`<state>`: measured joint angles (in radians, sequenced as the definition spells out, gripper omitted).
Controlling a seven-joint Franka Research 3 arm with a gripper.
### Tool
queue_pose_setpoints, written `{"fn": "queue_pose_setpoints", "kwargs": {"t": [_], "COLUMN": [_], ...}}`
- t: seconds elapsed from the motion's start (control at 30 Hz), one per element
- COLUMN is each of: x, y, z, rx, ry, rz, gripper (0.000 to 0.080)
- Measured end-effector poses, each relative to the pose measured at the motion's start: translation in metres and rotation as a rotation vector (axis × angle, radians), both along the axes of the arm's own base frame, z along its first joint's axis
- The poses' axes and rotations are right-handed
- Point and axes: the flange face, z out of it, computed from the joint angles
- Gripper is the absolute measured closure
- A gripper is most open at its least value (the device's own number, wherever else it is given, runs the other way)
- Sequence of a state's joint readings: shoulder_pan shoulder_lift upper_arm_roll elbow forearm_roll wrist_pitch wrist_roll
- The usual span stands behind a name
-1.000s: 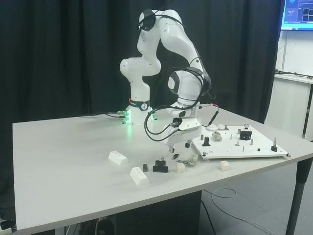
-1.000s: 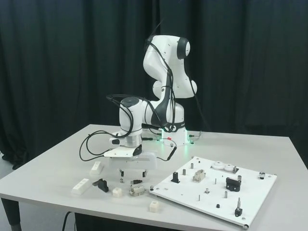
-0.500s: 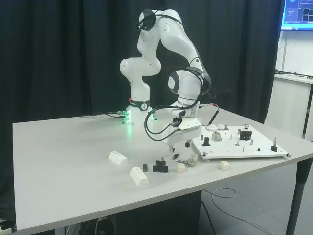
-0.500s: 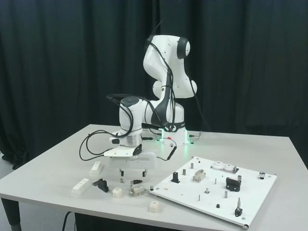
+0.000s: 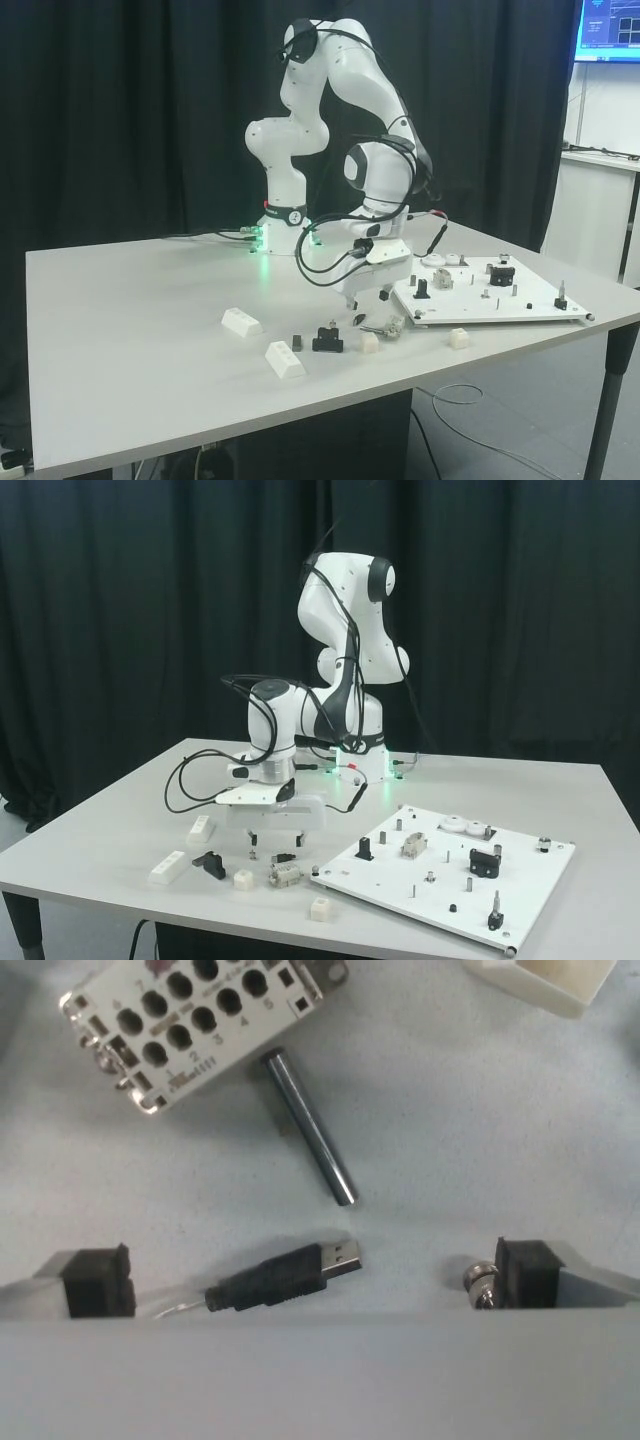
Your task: Remove square peg 1.
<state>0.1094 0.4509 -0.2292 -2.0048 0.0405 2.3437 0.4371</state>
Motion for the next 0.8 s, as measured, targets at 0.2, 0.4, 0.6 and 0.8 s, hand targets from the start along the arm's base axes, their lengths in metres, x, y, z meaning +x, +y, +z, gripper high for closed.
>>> {"fn": "queue_pose_setpoints", "kwargs": {"t": [0.2,0.4,0.6,0.8], "x": [0.000,0.001,0.002,0.002], "y": [0.000,0.002,0.009,0.026], "z": [0.001,0.002,0.007,0.017], "rx": [0.000,0.001,0.005,0.026], "ry": [-0.002,-0.004,-0.007,-0.004], "rz": [0.001,0.003,0.013,0.032], "gripper": [0.0003,0.0003,0.0003,0.0003]}}
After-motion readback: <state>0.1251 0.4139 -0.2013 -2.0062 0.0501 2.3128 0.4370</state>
